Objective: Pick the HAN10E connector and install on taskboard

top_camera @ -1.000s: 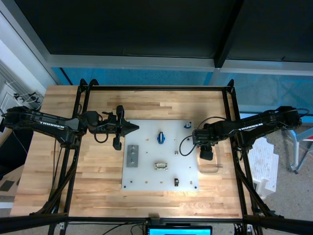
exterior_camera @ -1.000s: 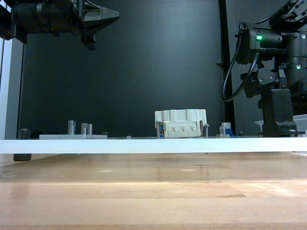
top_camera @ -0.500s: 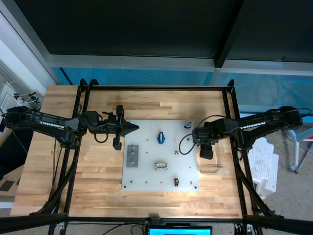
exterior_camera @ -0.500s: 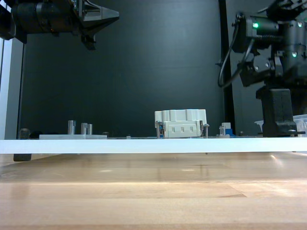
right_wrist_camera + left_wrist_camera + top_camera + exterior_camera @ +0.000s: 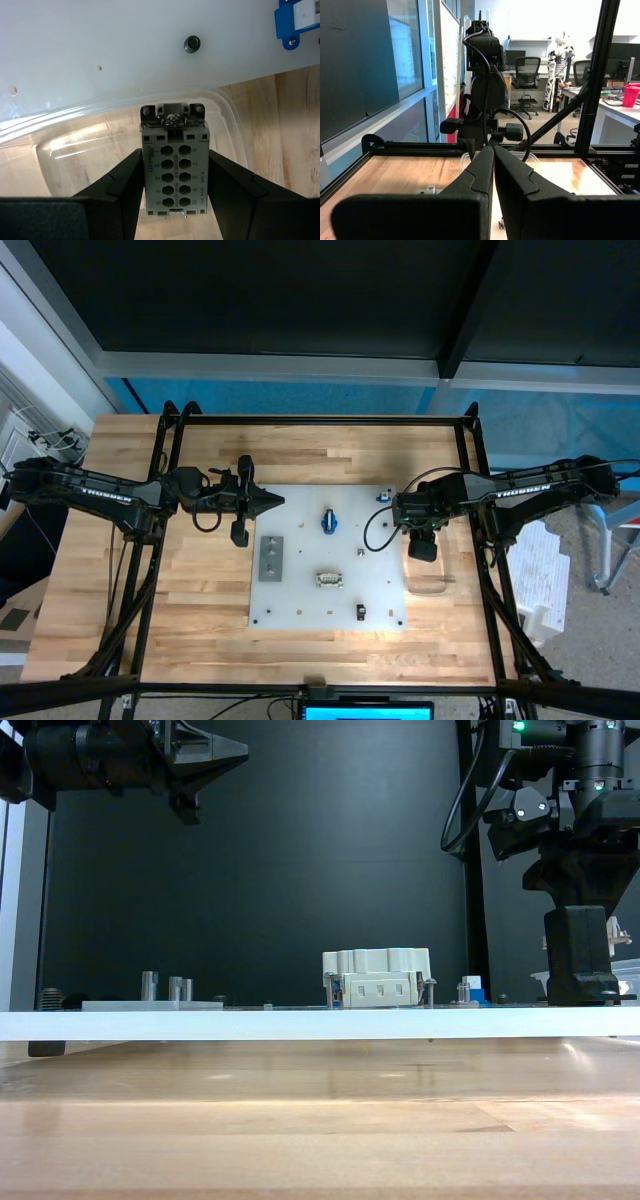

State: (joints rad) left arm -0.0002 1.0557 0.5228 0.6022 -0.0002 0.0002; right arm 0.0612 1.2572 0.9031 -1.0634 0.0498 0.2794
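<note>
Pinching blocky HAN10E connector (image 5: 174, 150), right end effector (image 5: 174, 172)

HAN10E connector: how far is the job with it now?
Picked: the right gripper, jaws clamped, holds the HAN10E connector above the clear bin beside the taskboard. In hand: carrying it over. Left: seating it on the board, probably at the beige socket, not yet reached. The left gripper hangs shut above the board's left edge.

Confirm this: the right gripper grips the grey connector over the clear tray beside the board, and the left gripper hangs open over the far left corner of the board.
Wrong on one point: the left gripper is shut, not open, as the left wrist view shows. The rest stands: it hangs over the far left corner of the board, and the right gripper grips the connector over the tray.
</note>
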